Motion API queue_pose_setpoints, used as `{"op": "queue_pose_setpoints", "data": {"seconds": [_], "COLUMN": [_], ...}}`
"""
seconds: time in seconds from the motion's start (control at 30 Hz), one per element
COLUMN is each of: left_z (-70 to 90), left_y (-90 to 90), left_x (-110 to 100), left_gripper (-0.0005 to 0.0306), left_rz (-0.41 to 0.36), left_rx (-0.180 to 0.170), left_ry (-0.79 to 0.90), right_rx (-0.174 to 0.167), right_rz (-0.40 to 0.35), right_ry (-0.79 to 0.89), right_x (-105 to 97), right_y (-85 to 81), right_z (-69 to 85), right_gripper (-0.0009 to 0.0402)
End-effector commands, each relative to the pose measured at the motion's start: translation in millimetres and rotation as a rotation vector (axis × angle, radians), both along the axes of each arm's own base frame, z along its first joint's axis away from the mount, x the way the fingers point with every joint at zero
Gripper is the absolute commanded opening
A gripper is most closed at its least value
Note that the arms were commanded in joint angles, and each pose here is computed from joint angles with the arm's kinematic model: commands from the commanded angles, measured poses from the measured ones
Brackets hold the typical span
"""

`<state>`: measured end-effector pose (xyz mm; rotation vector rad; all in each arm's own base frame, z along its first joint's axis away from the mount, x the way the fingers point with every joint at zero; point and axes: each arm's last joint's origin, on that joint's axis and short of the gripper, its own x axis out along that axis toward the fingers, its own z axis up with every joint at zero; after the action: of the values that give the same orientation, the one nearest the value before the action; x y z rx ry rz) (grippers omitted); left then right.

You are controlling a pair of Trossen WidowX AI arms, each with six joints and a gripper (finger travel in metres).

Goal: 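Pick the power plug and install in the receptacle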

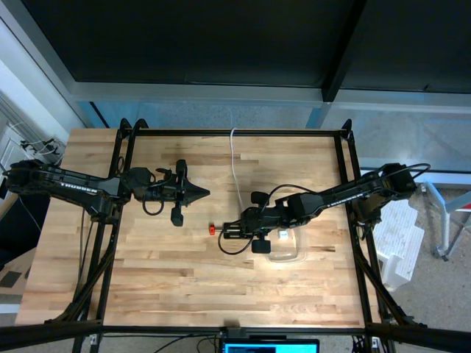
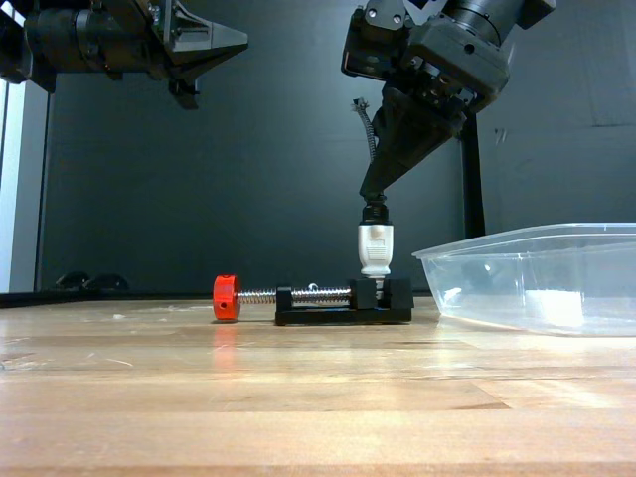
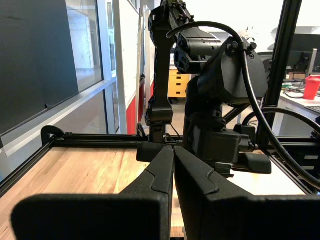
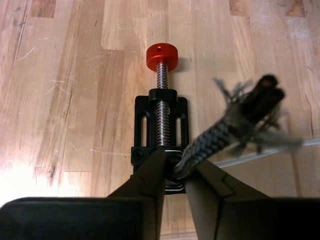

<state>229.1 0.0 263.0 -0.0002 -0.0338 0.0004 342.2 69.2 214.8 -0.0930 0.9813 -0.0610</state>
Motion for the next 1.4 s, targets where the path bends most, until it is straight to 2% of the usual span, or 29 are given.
{"op": "queue_pose_setpoints", "data": {"seconds": [0.03,0.17,0.53,0.7,0.9,1.0,1.17,1.4], "left_z": [0.0,0.0,0.0,0.0,0.0,0.0,0.0,0.0], "left_y": [0.0,0.0,0.1,0.1,0.0,0.1,0.1,0.0], "left_x": [0.1,0.1,0.1,0.1,0.1,0.1,0.1,0.1], "left_gripper": [0.0000,0.0000,0.0000,0.0000,0.0000,0.0000,0.0000,0.0000], "left_rz": [0.000,0.000,0.000,0.000,0.000,0.000,0.000,0.000], "left_rx": [0.000,0.000,0.000,0.000,0.000,0.000,0.000,0.000], "left_ry": [0.000,0.000,0.000,0.000,0.000,0.000,0.000,0.000], "right_rx": [0.000,0.003,0.010,0.015,0.012,0.016,0.028,0.026], "right_rz": [-0.001,-0.005,-0.017,-0.024,-0.022,-0.017,-0.008,0.011], "right_ry": [-0.007,-0.008,-0.002,-0.010,0.008,-0.005,-0.101,-0.343], "right_x": [0.0,-0.2,-5.1,-10.7,-14.3,-23.0,-44.1,-69.6], "right_y": [0.1,0.1,-1.4,-2.7,-3.4,-5.2,-11.6,-26.5], "right_z": [1.6,2.6,21.2,30.5,32.2,41.1,61.7,86.6], "right_gripper": [0.0088,0.0116,0.0167,0.0176,0.0176,0.0175,0.0146,0.0050]}}
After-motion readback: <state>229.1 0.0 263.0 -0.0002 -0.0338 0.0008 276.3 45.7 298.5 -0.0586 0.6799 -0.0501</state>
